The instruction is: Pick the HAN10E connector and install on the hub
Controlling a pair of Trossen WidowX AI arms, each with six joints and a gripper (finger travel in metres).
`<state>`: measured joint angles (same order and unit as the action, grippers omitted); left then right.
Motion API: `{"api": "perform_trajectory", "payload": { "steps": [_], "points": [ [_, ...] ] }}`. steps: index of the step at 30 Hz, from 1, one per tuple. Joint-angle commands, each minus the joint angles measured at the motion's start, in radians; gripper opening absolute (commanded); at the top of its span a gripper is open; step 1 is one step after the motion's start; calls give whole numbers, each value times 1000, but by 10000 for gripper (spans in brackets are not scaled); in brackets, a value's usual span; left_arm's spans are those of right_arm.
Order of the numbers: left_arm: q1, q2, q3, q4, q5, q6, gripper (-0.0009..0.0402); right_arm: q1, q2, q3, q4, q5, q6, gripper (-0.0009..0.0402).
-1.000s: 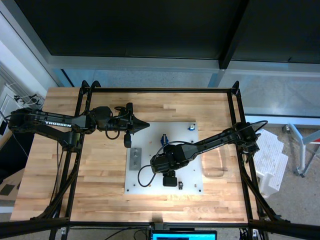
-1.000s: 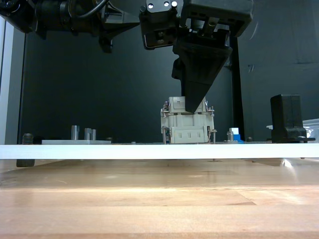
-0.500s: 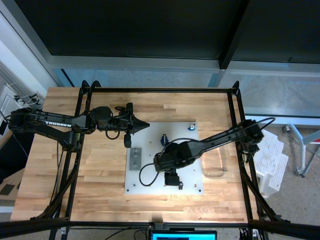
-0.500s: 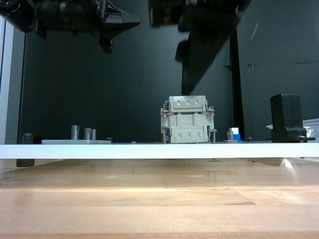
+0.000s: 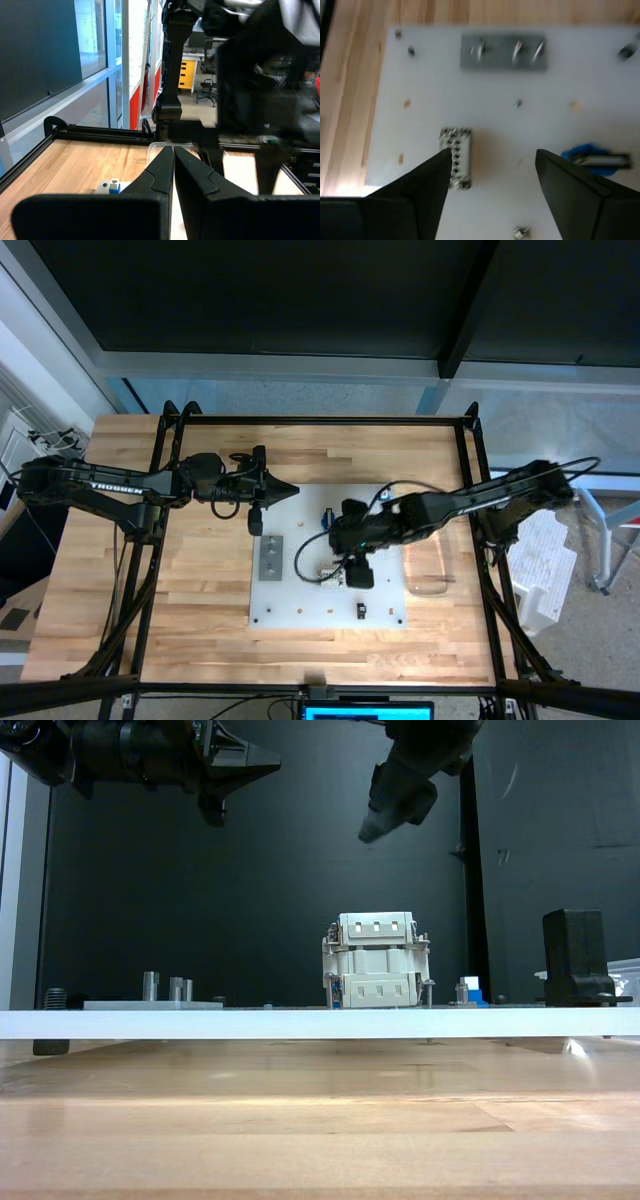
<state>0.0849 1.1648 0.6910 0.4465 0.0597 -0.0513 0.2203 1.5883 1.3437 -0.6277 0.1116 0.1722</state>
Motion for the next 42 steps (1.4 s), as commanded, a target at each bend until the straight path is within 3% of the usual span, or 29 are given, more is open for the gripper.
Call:
{"api": "perform_trajectory", "payload": {
  "steps": [1, 11, 19, 22, 24, 26, 42],
  "points": [
    [0, 0, 0, 0, 0, 0, 0, -42, -86, -82, 120, 2, -25, 186],
    [0, 0, 0, 0, 0, 0, 0, -151, -341, -366, 569, -3, -113, 74],
    [0, 0, 0, 0, 0, 0, 0, -237, -476, -564, 896, -57, -127, -1],
    [0, 0, 0, 0, 0, 0, 0, -259, -506, -620, 962, -69, -128, 3],
    [0, 0, 0, 0, 0, 0, 0, -276, -519, -652, 1009, -114, -126, -1],
    [0, 0, 0, 0, 0, 0, 0, -288, -522, -674, 1044, -136, -123, 1],
    [0, 0, 0, 0, 0, 0, 0, -286, -520, -692, 1057, -130, -119, 0]
  ]
}}
